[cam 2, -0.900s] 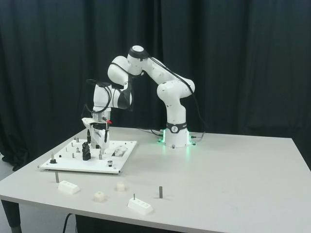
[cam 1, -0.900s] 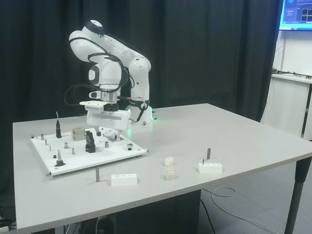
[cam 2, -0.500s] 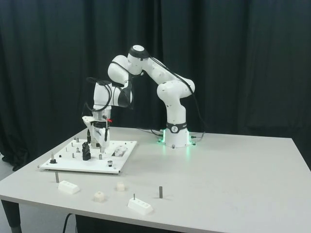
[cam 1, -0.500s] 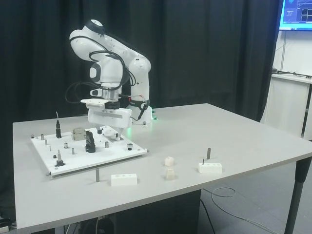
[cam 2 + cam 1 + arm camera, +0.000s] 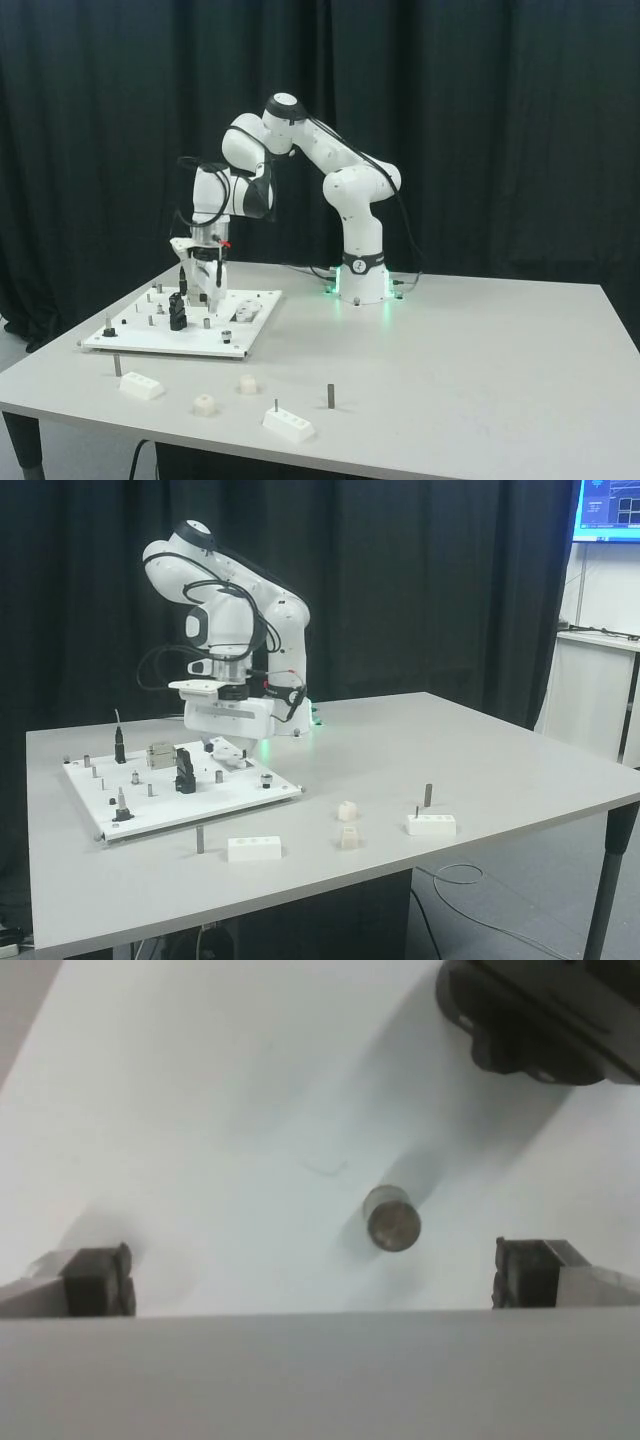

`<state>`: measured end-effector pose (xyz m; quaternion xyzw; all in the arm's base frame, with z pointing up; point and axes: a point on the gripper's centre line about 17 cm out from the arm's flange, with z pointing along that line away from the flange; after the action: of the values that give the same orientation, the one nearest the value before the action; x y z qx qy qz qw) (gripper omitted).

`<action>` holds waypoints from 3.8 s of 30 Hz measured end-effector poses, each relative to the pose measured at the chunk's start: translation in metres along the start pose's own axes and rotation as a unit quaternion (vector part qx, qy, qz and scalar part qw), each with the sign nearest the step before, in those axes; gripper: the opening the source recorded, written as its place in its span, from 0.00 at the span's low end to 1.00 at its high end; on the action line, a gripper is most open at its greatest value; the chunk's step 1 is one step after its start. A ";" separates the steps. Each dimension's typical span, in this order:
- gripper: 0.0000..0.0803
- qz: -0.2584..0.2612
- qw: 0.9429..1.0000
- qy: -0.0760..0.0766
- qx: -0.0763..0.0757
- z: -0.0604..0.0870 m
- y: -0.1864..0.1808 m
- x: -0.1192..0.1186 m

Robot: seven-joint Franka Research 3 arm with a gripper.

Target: Pick square peg 1.

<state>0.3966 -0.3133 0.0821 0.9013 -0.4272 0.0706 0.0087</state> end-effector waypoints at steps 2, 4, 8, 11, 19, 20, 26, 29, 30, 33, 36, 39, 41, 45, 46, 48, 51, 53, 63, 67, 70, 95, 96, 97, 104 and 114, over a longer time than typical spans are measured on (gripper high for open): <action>1.00 -0.001 1.000 0.000 0.001 -0.002 -0.002 0.000; 1.00 -0.002 1.000 0.000 0.002 -0.004 -0.004 0.000; 1.00 -0.004 1.000 0.001 0.006 -0.010 -0.010 0.000; 1.00 -0.006 1.000 0.001 0.005 -0.014 -0.012 0.000; 1.00 -0.006 1.000 0.003 0.004 -0.025 -0.018 0.001; 1.00 -0.006 1.000 0.004 0.004 -0.027 -0.019 0.001; 1.00 -0.008 1.000 0.006 0.003 -0.035 -0.022 0.001; 1.00 -0.008 1.000 0.008 0.003 -0.039 -0.024 0.002; 1.00 -0.008 1.000 0.009 0.003 -0.040 -0.025 0.002; 1.00 -0.009 1.000 0.011 0.004 -0.044 -0.027 0.003; 1.00 -0.011 1.000 0.014 0.005 -0.047 -0.030 0.004; 1.00 -0.012 1.000 0.015 0.005 -0.051 -0.032 0.005; 1.00 -0.012 1.000 0.017 0.006 -0.053 -0.033 0.005; 1.00 -0.014 1.000 0.020 0.005 -0.057 -0.035 0.006; 1.00 -0.014 1.000 0.021 0.005 -0.058 -0.036 0.007; 1.00 -0.014 1.000 0.022 0.005 -0.060 -0.037 0.008; 1.00 -0.015 1.000 0.025 0.006 -0.063 -0.040 0.010; 1.00 -0.016 1.000 0.026 0.006 -0.064 -0.041 0.012; 1.00 -0.018 0.999 0.034 0.010 -0.071 -0.050 0.022; 1.00 -0.019 0.999 0.036 0.012 -0.073 -0.055 0.027; 1.00 -0.020 0.999 0.038 0.014 -0.075 -0.059 0.030; 1.00 -0.230 0.971 0.029 0.052 -0.064 -0.169 0.046; 1.00 -0.240 0.969 0.028 0.053 -0.062 -0.175 0.045; 1.00 -0.249 0.967 0.026 0.055 -0.061 -0.181 0.044; 1.00 -0.307 0.949 0.016 0.061 -0.053 -0.221 0.030; 1.00 -0.356 0.932 0.006 0.067 -0.044 -0.276 0.003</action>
<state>0.6061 -0.1373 0.1387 0.9924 -0.0725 0.0965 -0.0245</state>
